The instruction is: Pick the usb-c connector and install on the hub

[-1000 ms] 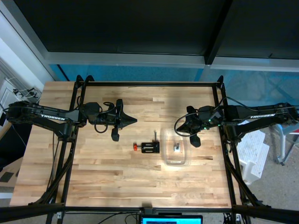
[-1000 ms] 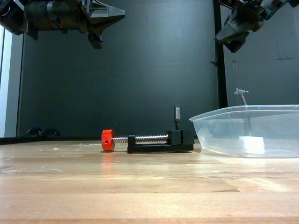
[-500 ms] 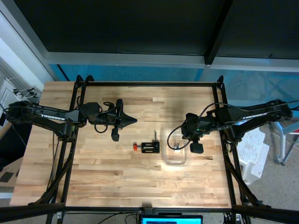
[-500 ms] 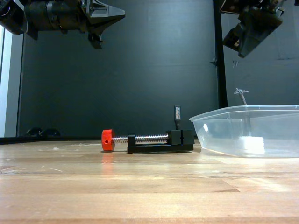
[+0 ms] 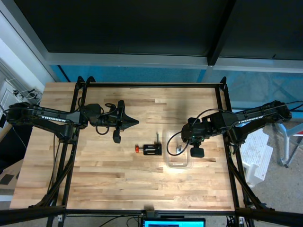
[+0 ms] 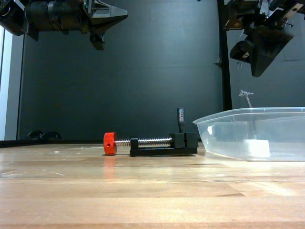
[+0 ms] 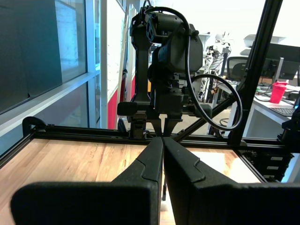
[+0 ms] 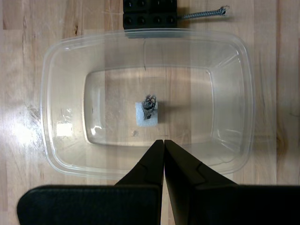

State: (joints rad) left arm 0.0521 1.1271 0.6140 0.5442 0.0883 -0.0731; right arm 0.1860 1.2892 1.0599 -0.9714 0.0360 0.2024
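The right gripper (image 8: 164,142) is hanging above the tub (image 8: 45,93), pointing down into it, its fingers pressed together and holding nothing. Just ahead of its tips the connector (image 8: 149,103) is standing on a white block (image 8: 143,119) on the tub's floor, lying free, with the clear walls ringing it on every side. Just beside the tub's rim a black vise (image 6: 164,142) is sitting on the table (image 5: 94,165), its red knob (image 6: 109,143) facing away from the tub and the hub (image 6: 180,116) sticking upright from its jaws. The left gripper (image 7: 162,139) is hovering high over the table's left half, well apart from the vise, fingers together and gripping nothing.
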